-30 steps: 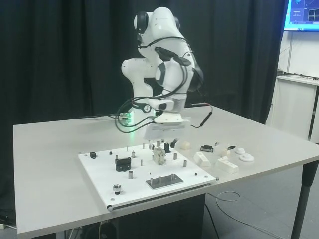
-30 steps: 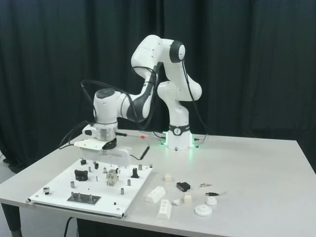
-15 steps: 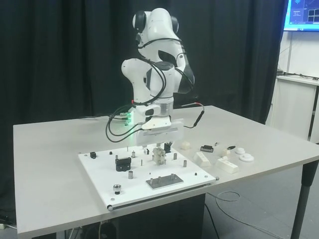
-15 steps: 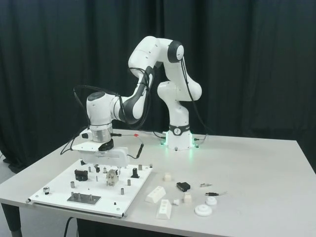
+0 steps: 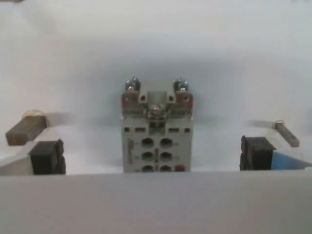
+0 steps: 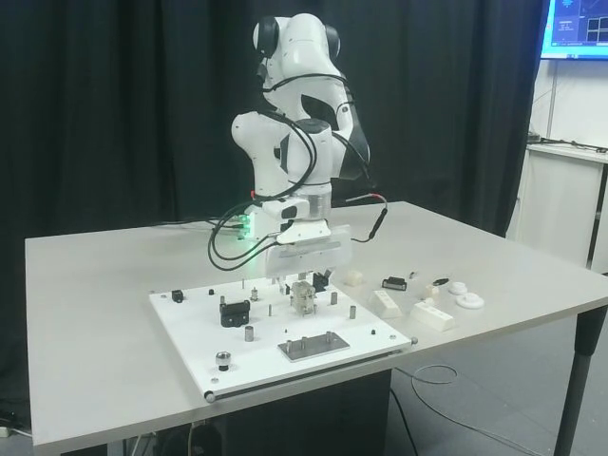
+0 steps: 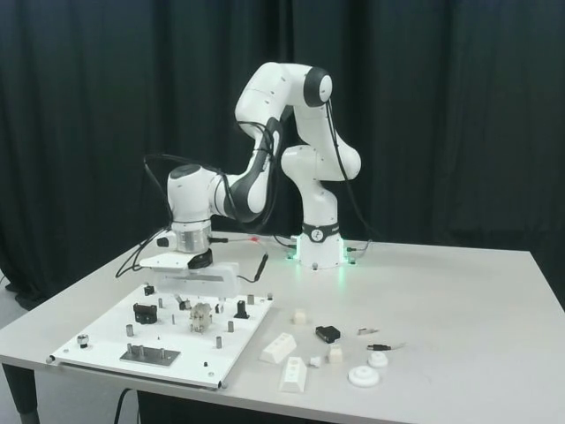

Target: Remove waterproof.

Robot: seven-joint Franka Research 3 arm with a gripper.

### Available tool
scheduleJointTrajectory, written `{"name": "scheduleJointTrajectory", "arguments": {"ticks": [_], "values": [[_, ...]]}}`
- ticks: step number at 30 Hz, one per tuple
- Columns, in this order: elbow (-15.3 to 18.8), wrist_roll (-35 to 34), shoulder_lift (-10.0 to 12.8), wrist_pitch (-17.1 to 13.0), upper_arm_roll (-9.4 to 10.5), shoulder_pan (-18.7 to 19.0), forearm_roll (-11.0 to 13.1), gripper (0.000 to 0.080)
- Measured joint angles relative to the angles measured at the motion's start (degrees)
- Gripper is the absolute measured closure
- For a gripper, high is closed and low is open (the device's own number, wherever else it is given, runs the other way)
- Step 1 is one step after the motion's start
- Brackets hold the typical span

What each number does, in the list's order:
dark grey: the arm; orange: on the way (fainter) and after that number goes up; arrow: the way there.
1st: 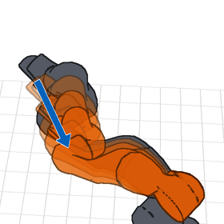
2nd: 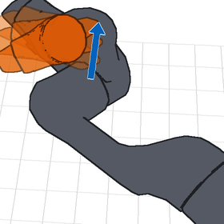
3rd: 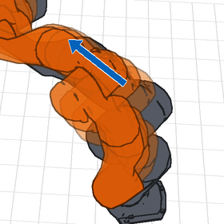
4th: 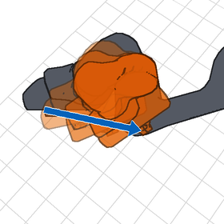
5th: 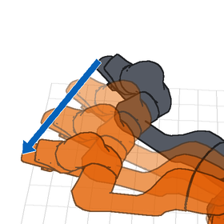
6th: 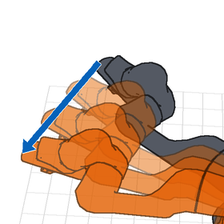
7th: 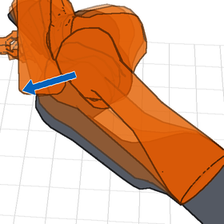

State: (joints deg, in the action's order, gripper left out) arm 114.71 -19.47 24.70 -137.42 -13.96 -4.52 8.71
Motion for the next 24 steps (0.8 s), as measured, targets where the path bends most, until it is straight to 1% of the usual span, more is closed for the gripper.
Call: {"name": "scheduleJointTrajectory", "arguments": {"ticks": [7, 14, 20, 24], "values": [[3.35, 0.07, -1.80, -3.78, 0.00, 0.40, 0.00, 0.0003], [5.67, -0.08, -2.81, -7.22, 0.00, 0.43, 0.00, 0.0003], [6.32, -0.80, -2.91, -9.30, 0.00, 0.46, 0.00, 0.0003], [6.34, -1.59, -2.91, -9.83, 0.00, 0.53, 0.00, 0.0003]]}}
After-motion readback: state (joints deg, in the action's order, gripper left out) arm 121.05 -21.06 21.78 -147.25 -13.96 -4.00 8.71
